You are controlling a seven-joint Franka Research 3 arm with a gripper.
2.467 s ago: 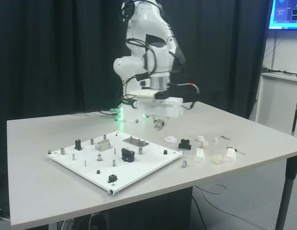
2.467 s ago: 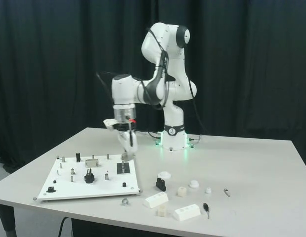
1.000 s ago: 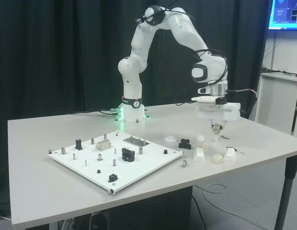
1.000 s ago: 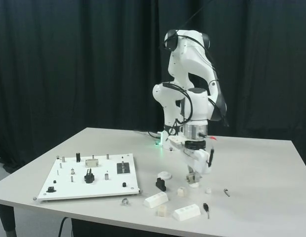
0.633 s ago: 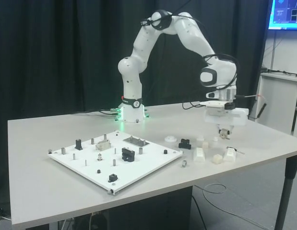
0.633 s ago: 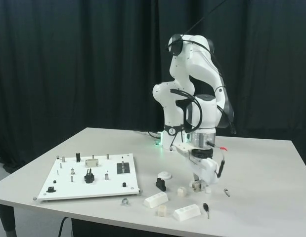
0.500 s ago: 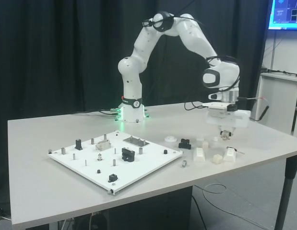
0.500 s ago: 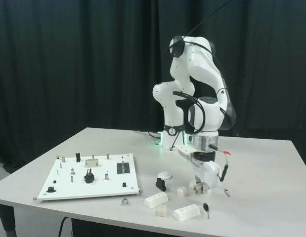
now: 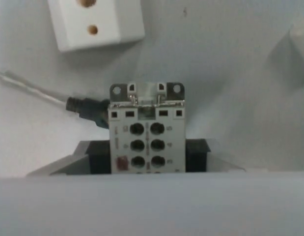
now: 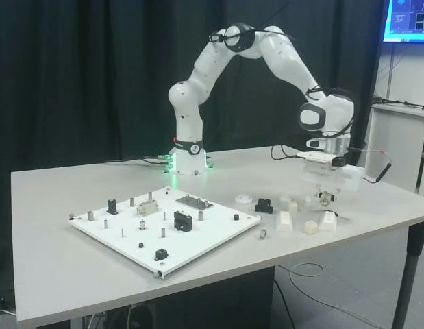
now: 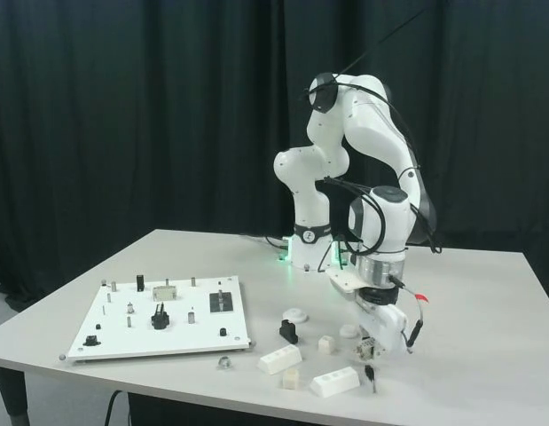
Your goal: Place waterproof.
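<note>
In the wrist view a white and grey waterproof connector [image 9: 147,130] with several round sockets sits clamped between black fingers [image 9: 197,155]. My gripper [image 9: 147,158] is shut on it. The room views show the gripper [image 10: 326,197] low over the table's right part, just above a white block [image 10: 328,221]. From the other side the gripper [image 11: 369,348] hangs above a small black-handled tool [image 11: 371,375]. The connector is too small to make out in the room views.
A white board [image 10: 205,236] with pegs and black fixtures lies on the table's left half. Loose parts lie beside the gripper: white blocks [image 11: 279,358] [image 11: 334,381], a black piece [image 11: 288,332], a white disc [image 11: 295,314]. The table edge is close by.
The arm has swung from over the white board across to the loose parts on the right and come down lower, with the gripper staying shut.
</note>
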